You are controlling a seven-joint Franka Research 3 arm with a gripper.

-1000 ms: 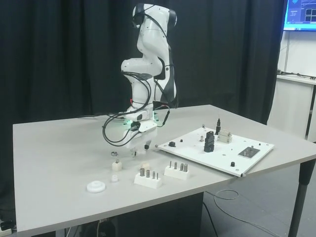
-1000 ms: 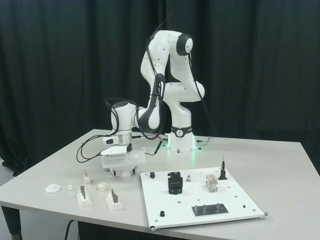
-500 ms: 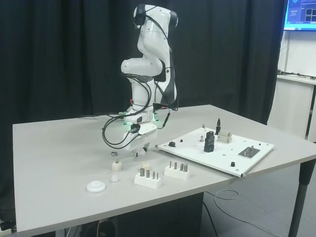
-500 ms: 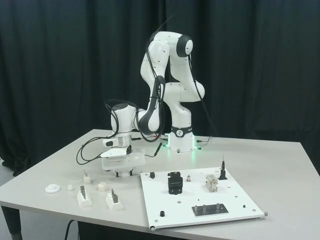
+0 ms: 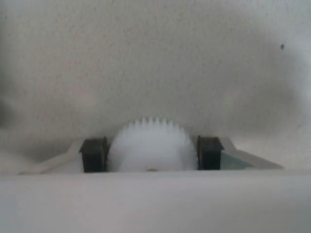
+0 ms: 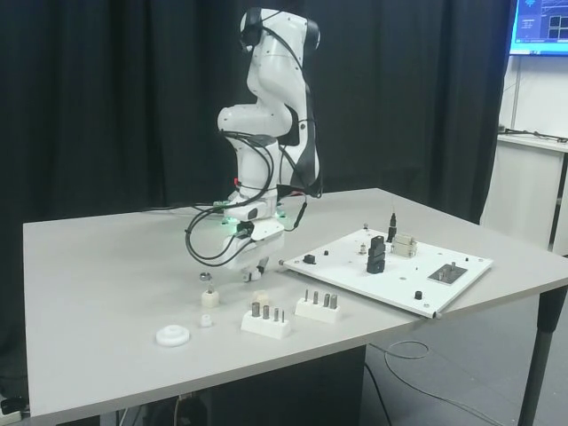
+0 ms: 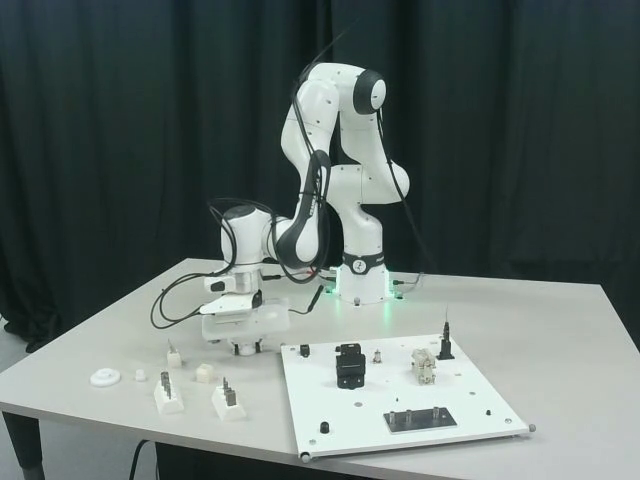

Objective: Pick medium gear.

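Medium gear (image 5: 151, 145), one, between two end effector (image 5: 151, 154) fingers (image 5: 93, 154)

grey table (image 7: 560, 330) is carrying the arm's base (image 7: 362, 285) | white board (image 7: 400, 395) is lying toward one side | two white pin blocks (image 7: 168, 395) are sitting near front edge | large white gear (image 7: 104, 377) is lying beside them

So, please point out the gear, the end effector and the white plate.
gear (image 5: 151, 145), wrist view, toothed face.
end effector (image 5: 151, 154), wrist view, midway between fingertips.
white plate (image 7: 470, 400), second room view, bare top.
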